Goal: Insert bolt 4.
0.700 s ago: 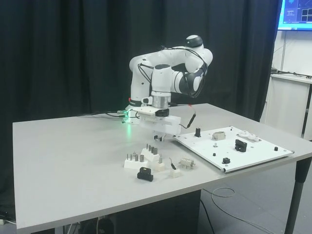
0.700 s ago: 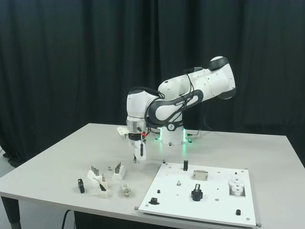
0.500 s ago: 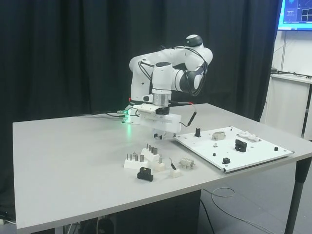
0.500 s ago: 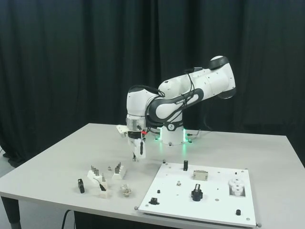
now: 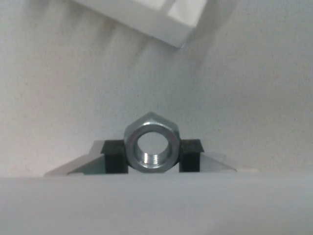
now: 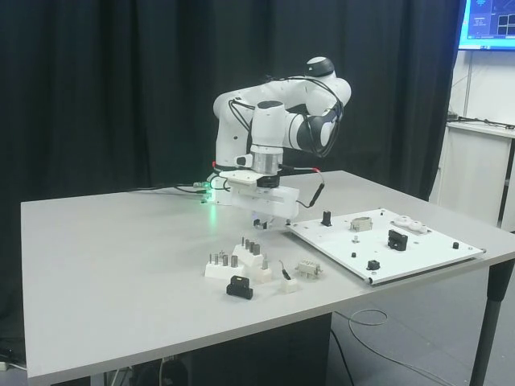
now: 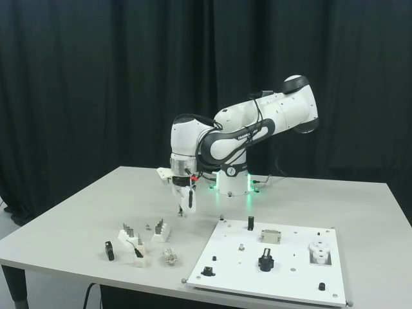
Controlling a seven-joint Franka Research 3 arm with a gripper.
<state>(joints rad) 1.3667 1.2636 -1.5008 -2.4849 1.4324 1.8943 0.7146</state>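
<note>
the gripper had risen since the earlier frame, fingers clamped on a hex-headed bolt, above the white holder blocks left of the white board.

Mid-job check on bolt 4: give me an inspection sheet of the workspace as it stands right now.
Surface: grey table, arm bolted at its far side.
Job's things: hex-headed threaded part clamped between the gripper fingers; white assembly board carrying small black and grey fittings.
Clutter: white bolt holders with grey bolts standing in them, a small black block, a small connector.
Grippers: shut on the part, raised above the table between the holders and the board.
Cables: black cable looping off the wrist.
Surroundings: black curtain behind; a screen at the room's edge.
</note>
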